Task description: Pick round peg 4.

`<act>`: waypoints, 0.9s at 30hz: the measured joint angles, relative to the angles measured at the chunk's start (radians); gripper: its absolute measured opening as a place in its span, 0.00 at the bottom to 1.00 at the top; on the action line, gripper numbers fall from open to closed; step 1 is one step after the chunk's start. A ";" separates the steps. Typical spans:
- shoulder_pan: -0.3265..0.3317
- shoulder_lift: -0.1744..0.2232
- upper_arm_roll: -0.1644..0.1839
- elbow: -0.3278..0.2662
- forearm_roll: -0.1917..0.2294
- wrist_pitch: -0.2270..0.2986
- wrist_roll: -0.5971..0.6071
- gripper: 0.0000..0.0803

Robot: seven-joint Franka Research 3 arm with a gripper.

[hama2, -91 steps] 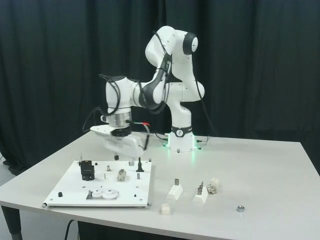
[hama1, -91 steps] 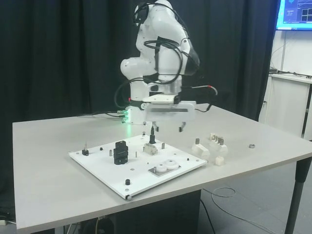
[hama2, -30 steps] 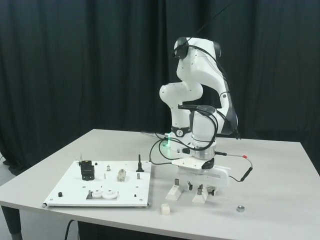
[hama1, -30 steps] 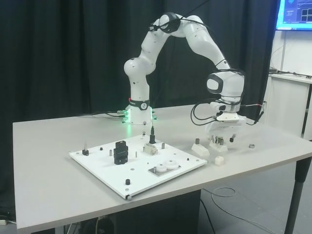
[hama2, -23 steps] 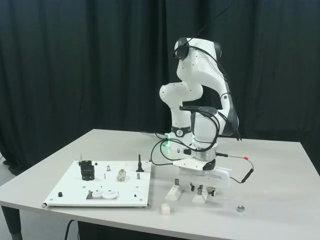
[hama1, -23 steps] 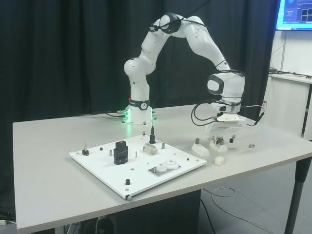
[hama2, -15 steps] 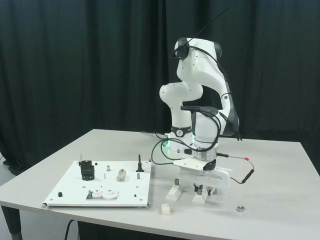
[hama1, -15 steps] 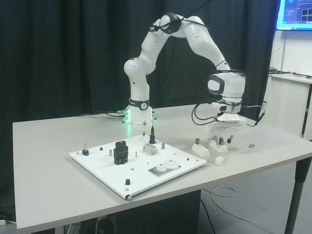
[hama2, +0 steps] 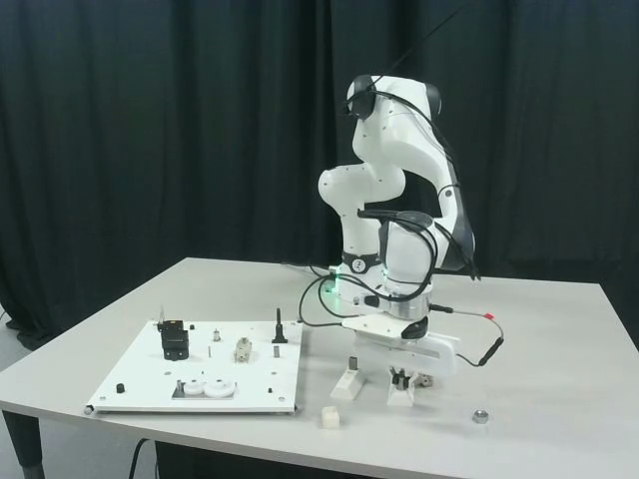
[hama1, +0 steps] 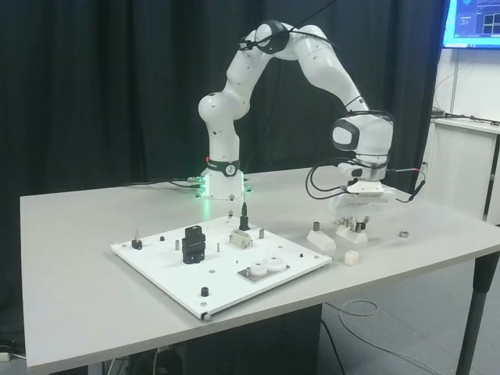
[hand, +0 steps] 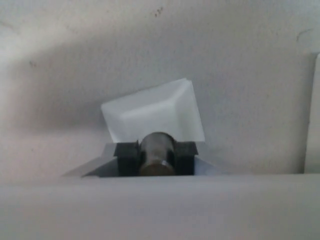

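Gripper [hama2: 401, 378] has dropped lower onto round peg 4 [hand: 157, 153], black fingers [hand: 126, 159] snug against both sides; white holder block [hand: 155, 116] right beneath, white board [hama2: 200, 372] well off at 9 o'clock

Both room views are evenly lit from overhead; the counter [hama1: 70, 234] reads bright against black curtains [hama2: 150, 130]. Soft, short shadows are cast under the white board [hama1: 223, 262]. A green glow is seen at the arm base [hama1: 205, 186]. A lit screen [hama1: 473, 23] glares in one corner. The wrist view is soft, with the near edge of the tool defocused and a broad shadow thrown across the counter behind the white block [hand: 155, 112].
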 joint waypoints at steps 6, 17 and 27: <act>-0.011 -0.011 0.000 0.000 0.000 -0.005 -0.001 0.18; -0.025 -0.054 0.000 0.002 -0.001 -0.047 -0.017 0.18; -0.027 -0.080 -0.001 0.003 -0.001 -0.076 -0.027 0.18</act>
